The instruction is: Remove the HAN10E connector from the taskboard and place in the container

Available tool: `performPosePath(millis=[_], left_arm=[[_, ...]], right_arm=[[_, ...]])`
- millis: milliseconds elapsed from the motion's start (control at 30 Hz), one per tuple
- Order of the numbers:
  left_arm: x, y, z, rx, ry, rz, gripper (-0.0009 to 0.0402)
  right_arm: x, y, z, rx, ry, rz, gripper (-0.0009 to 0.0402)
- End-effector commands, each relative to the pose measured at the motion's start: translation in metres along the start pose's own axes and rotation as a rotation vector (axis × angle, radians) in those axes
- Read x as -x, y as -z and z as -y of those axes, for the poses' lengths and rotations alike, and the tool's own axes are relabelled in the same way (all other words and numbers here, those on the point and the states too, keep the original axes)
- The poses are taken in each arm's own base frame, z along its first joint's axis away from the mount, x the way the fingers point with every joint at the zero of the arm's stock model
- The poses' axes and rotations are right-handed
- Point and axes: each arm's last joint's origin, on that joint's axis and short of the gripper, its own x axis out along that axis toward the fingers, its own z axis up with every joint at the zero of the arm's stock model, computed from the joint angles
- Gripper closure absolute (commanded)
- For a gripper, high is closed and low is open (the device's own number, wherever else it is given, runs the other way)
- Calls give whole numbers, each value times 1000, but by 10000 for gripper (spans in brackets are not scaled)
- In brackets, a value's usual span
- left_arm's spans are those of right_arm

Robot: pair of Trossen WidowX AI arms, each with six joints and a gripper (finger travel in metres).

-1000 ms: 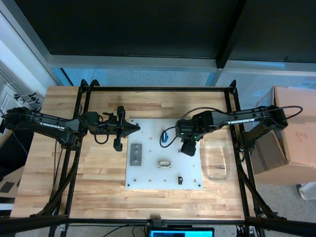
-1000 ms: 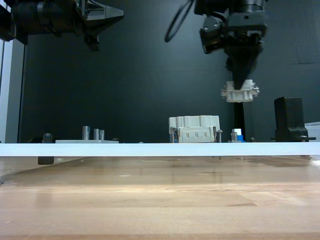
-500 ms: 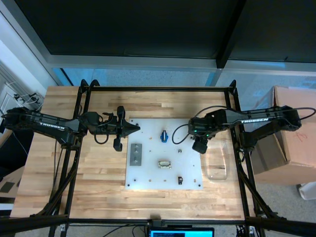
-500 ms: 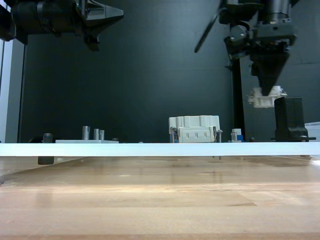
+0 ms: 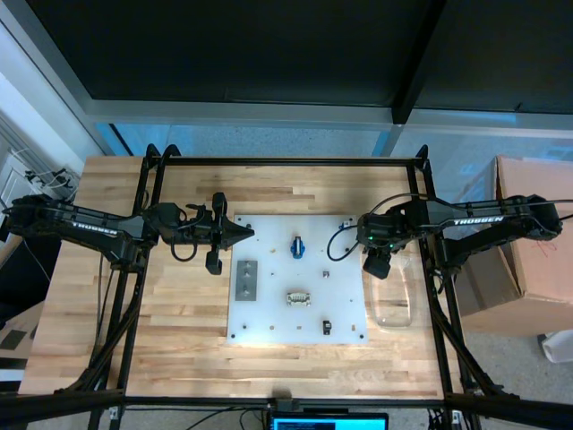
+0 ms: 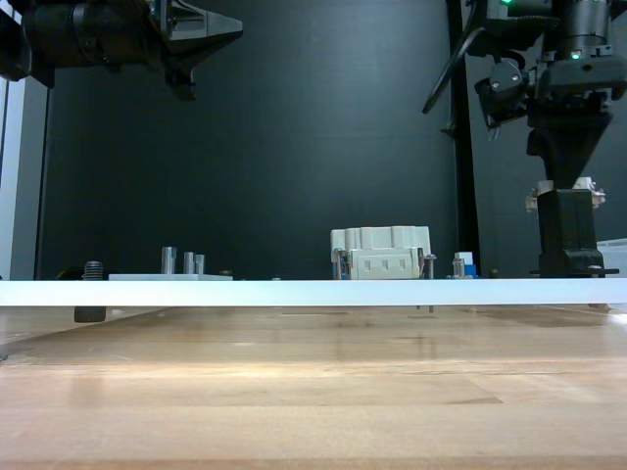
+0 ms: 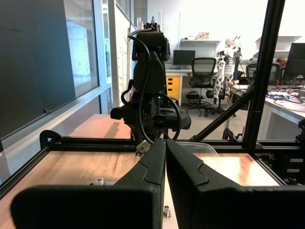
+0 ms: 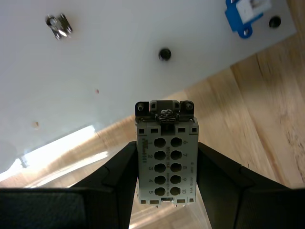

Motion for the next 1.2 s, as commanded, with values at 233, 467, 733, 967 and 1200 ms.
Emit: performPosePath(millis=[233, 467, 733, 967, 1200], left_arm=[[0, 0, 0, 0, 0, -1, 393], [0, 0, 0, 0, 0, 0, 393], [0, 0, 0, 0, 0, 0, 393], [0, 0, 0, 0, 0, 0, 393], [0, 0, 0, 0, 0, 0, 393]], right_arm=[[-3, 5, 2, 4, 6, -14, 384], [-3, 4, 4, -7, 10, -15, 362], [-6, 5, 6, -26, 16, -24, 267], [-10, 7, 7, -44, 23, -41, 175], [-10, 7, 7, -51, 20, -41, 100]])
